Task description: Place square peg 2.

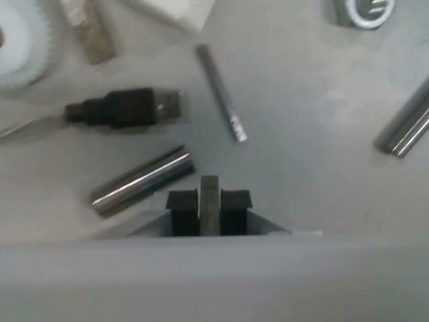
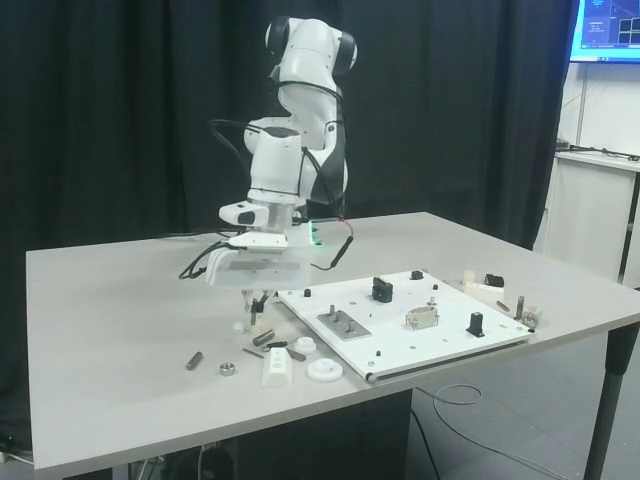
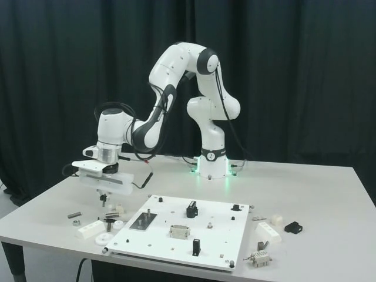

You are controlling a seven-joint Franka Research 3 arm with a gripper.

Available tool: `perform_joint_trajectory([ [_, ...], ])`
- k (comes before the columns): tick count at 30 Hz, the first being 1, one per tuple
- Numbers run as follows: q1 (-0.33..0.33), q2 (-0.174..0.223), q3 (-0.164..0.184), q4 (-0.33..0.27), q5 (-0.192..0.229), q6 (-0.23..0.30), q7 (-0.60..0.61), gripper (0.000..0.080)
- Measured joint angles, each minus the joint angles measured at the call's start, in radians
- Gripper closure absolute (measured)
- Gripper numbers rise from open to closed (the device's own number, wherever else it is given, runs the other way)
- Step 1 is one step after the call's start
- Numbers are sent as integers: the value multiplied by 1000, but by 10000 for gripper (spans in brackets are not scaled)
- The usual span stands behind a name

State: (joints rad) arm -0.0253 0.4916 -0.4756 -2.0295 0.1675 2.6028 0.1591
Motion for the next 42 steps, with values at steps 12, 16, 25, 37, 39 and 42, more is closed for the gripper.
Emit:
perform_joint_trajectory([
  [12, -31, 69, 10, 70, 42, -4, -47, 736],
  [16, -37, 81, 12, 81, 45, -6, -53, 736],
  [25, -44, 96, 13, 97, 48, -16, -67, 736],
  [37, -48, 103, 13, 106, 50, -21, -98, 736],
  [39, -48, 103, 13, 106, 51, -21, -99, 145],
  [42, -48, 104, 14, 107, 52, -22, -102, 145],
])
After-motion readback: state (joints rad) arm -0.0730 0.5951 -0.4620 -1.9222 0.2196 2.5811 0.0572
